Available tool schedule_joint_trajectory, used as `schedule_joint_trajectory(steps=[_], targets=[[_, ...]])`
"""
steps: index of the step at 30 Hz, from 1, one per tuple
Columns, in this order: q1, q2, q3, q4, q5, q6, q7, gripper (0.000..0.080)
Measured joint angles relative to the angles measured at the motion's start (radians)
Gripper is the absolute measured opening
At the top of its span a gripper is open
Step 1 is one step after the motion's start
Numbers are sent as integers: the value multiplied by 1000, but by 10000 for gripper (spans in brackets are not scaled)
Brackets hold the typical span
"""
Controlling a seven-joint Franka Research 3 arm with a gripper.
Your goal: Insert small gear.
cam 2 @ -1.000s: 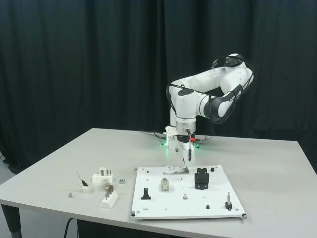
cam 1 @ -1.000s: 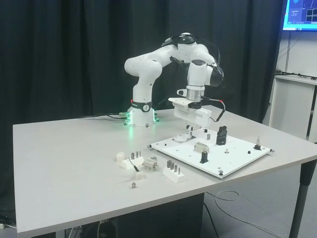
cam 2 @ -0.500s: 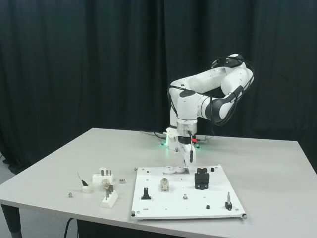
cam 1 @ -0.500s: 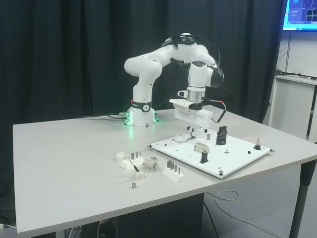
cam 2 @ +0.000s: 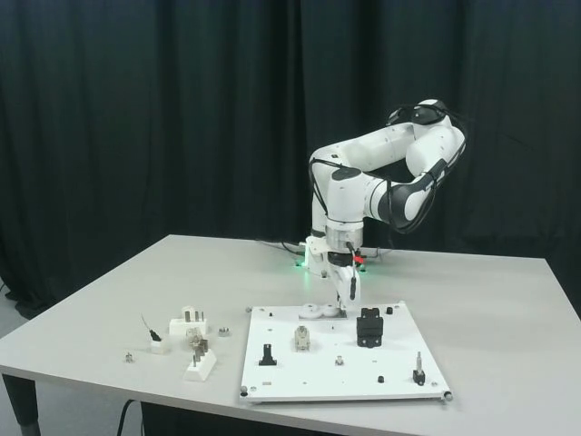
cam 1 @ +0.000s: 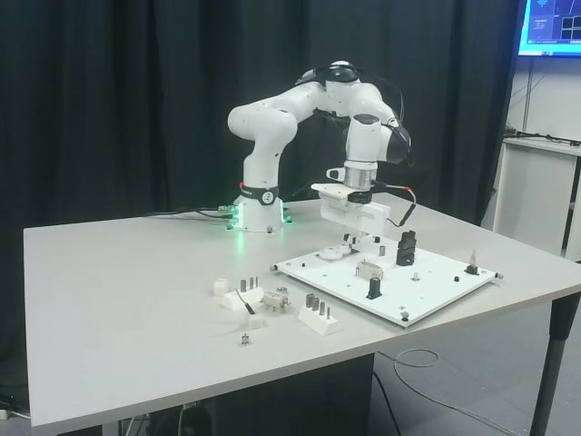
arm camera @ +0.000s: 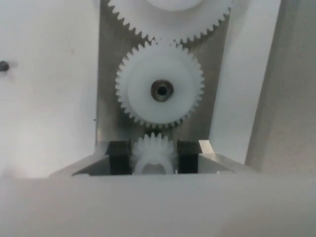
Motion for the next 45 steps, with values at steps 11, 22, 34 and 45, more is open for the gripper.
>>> schedule_joint_trajectory(steps=[11, 22, 34, 45], targets=[[1, 0, 0, -1, -1, -1, -1, 196], [0, 0, 2, -1, -1, -1, -7, 196], [0, 0, 3, 0, -4, 0, -61, 196], [1, 0, 5, 1, -21, -3, -74, 488]])
